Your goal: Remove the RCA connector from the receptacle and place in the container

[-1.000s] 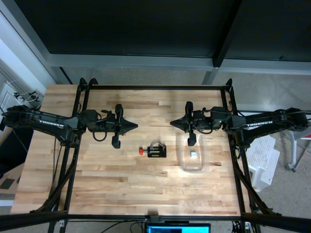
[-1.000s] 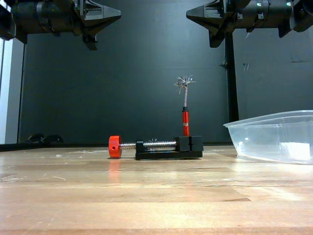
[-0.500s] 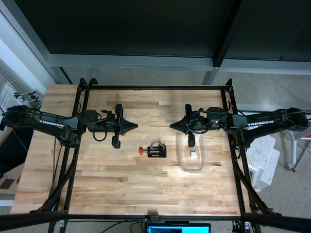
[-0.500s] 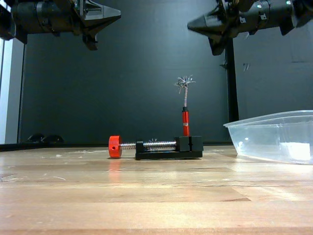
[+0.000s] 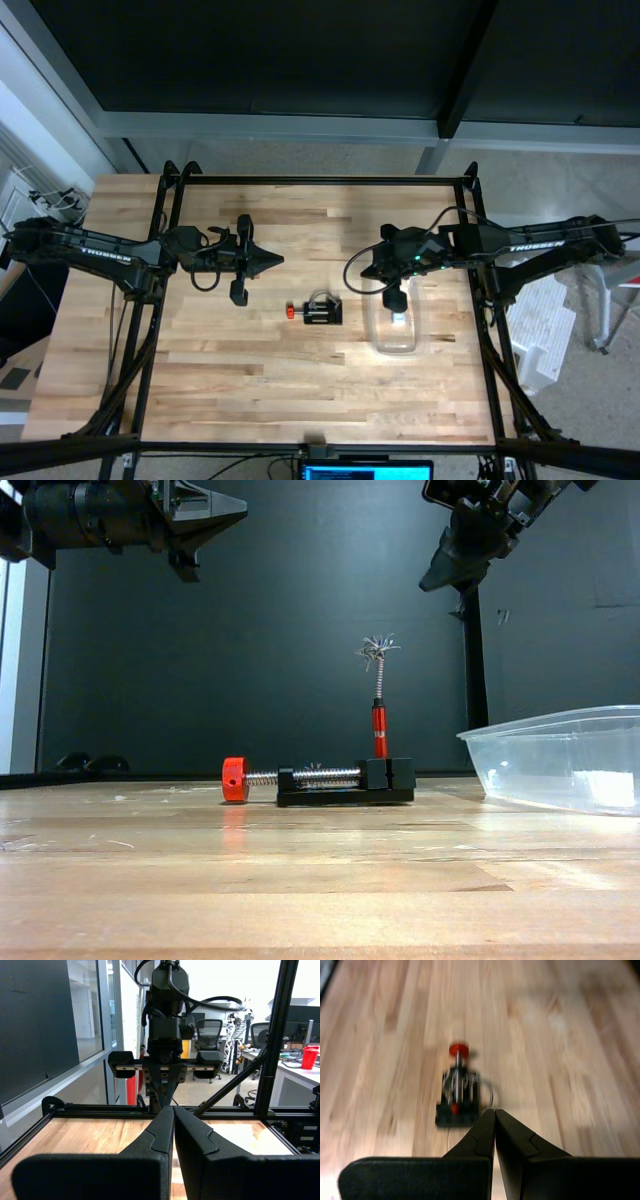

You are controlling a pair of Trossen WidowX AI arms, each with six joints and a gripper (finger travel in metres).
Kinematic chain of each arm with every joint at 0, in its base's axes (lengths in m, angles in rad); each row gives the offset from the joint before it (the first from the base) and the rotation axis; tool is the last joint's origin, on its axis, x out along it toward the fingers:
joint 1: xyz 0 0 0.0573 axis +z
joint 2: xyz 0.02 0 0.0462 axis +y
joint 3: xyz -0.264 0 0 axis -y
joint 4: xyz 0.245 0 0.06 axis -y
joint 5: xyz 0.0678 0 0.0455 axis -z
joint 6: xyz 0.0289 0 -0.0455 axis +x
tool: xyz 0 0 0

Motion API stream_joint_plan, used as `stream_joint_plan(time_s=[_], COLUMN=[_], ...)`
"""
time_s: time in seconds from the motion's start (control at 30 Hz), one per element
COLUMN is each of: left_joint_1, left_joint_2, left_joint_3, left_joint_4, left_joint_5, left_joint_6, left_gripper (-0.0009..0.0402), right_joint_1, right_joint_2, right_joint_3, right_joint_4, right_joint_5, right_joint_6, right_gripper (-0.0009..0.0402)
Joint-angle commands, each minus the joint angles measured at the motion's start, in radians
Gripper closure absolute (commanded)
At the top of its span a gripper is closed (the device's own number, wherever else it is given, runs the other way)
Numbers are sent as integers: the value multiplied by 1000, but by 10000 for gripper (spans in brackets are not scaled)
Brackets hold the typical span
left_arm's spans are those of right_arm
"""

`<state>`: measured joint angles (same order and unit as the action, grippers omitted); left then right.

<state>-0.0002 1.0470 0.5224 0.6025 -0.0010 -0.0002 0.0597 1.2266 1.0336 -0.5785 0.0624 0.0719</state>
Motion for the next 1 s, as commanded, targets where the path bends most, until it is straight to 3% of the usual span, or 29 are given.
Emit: stream_joint_plan(time_s=[0.03, 0.13, 0.53, 1.0], left_joint_1=[0, 0, 0, 0], left_joint_2=[0, 0, 0, 0], left_joint_3=[0, 0, 0, 0], left_joint_4=[0, 0, 0, 0], left_joint_5=[0, 0, 0, 0], left_joint_6=[0, 0, 0, 0], left_gripper=[393, 393, 393, 393], right_joint_1=[15, 34, 72, 112], right_joint_2=[59, 117, 319, 447], right_joint_3=[53, 95, 170, 207], right_joint_4=[-86, -150, -188, -130], right_joint_5=[21, 60, 69, 78], right_joint_6=[-1, -1, 42, 125], right_gripper=[389, 366, 224, 199])
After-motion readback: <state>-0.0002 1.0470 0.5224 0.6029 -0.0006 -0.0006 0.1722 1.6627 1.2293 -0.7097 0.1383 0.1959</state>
